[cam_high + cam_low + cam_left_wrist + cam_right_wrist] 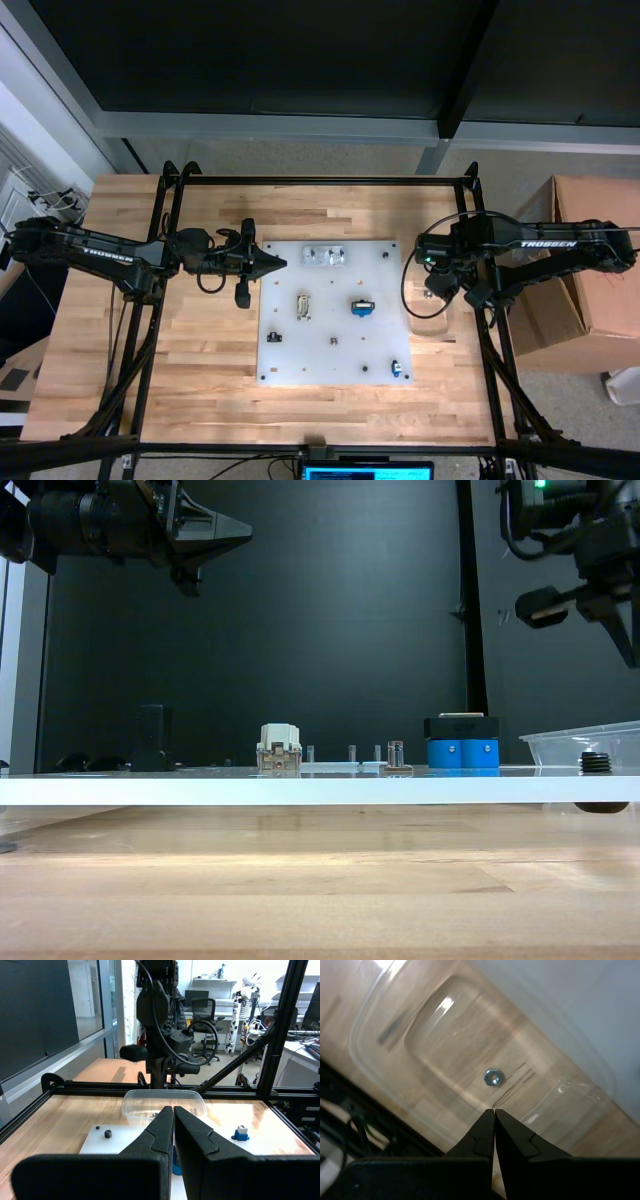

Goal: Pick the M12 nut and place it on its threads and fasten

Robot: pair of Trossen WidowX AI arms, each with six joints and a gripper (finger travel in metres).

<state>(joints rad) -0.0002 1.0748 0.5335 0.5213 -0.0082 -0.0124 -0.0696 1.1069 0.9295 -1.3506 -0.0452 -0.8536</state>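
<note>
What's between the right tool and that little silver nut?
Only bare floor of the clear tray, in the right wrist view: the nut lies free there beyond the shut right tool. The shut left tool hovers at the left edge of the board.

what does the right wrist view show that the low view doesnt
Only the right wrist view: the silver nut lying free in the clear tray. Only the low view: the bare stud on the board, and the shut left gripper high over the board's left edge. Both: the tray, with the shut right gripper above it.

Cardboard box (592, 305), blue block (361, 308), perhaps a screen (367, 471)
</note>
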